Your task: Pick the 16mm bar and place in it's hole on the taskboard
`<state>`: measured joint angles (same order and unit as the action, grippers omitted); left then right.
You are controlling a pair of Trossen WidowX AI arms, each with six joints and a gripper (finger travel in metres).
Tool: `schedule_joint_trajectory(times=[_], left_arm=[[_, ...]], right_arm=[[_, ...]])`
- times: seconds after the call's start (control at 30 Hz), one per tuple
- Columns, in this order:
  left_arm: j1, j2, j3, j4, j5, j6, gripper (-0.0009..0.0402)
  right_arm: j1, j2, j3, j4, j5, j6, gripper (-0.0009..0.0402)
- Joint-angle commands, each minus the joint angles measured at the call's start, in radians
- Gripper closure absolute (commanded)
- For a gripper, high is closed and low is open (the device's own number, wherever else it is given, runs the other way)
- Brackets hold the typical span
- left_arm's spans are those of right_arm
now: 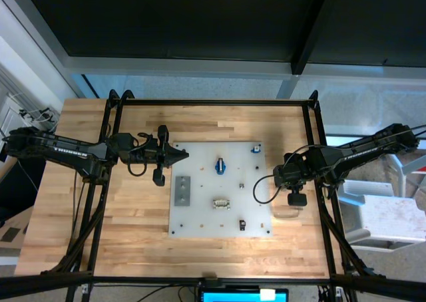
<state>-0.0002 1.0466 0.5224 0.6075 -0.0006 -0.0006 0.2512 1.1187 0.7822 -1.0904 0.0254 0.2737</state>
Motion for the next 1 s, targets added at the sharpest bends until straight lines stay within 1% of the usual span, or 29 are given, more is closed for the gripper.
schedule_joint_trajectory(times=[0.03,0.13,0.23,0.33,0.4,0.53,0.67,0.77,0.87,0.93,1.0], left_arm=[[0.000,0.001,0.000,0.000,0.000,0.000,0.0393],[0.000,0.000,0.000,0.000,0.000,0.000,0.0393],[0.000,0.000,0.000,0.000,0.000,0.000,0.0393],[0.000,0.000,0.000,0.000,0.000,0.000,0.0393],[0.000,0.000,0.000,0.000,0.000,0.000,0.0393],[0.000,0.000,0.000,0.000,0.000,0.000,0.0393],[0.000,0.000,0.000,0.000,0.000,0.000,0.0393],[0.000,0.000,0.000,0.000,0.000,0.000,0.0393],[0.000,0.000,0.000,0.000,0.000,0.000,0.0393],[0.000,0.000,0.000,0.000,0.000,0.000,0.0393],[0.000,0.000,0.000,0.000,0.000,0.000,0.0393]], right_arm=[[0.002,0.000,0.000,-0.003,0.000,-0.003,0.0393],[0.003,0.000,0.000,-0.003,0.002,-0.003,0.0393],[0.003,-0.002,0.007,-0.013,0.019,-0.003,0.0390],[0.002,-0.002,0.027,-0.042,0.023,-0.043,0.0370],[0.002,-0.002,0.040,-0.058,0.035,-0.072,0.0342],[0.003,-0.002,0.039,-0.060,0.030,-0.103,0.0267],[0.006,-0.002,0.024,-0.038,0.026,-0.096,0.0193],[0.008,0.002,-0.005,-0.021,0.027,-0.088,0.0156],[0.009,0.002,-0.048,0.025,0.026,-0.069,0.0145],[0.009,0.011,-0.052,0.027,0.016,-0.065,0.0149],[0.009,0.020,-0.053,0.028,0.017,-0.052,0.0157]])
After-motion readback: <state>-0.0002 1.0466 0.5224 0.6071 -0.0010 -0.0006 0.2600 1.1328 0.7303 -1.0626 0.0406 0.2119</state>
